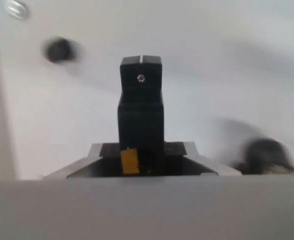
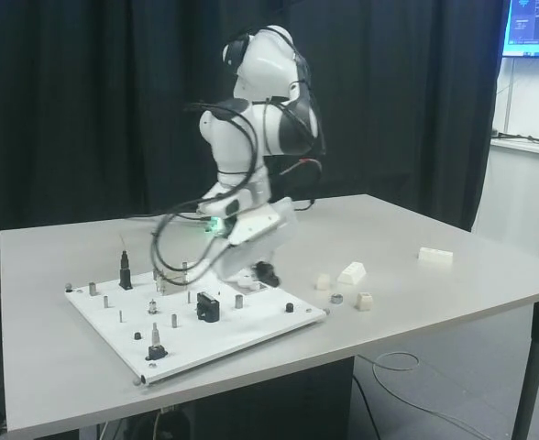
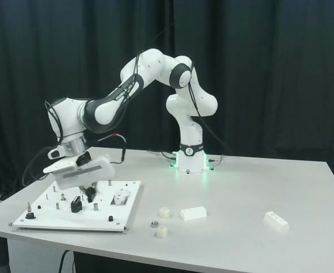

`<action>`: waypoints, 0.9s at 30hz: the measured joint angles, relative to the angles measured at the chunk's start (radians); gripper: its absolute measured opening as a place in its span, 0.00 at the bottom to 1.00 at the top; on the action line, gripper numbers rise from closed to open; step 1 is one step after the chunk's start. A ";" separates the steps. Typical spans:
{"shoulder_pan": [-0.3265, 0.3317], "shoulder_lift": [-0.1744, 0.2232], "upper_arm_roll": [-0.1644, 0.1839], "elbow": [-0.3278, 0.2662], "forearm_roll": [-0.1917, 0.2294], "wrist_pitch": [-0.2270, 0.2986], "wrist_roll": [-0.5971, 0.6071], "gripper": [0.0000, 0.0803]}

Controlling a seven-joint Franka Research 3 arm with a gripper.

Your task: Place D-SUB.

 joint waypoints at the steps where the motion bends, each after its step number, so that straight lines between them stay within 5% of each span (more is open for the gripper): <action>1: 0.010 0.000 0.000 -0.002 0.009 -0.005 0.008 0.19; 12: 0.164 -0.001 0.000 -0.039 0.079 -0.039 0.168 0.19; 27: 0.392 -0.014 -0.002 -0.118 0.073 0.022 0.350 0.19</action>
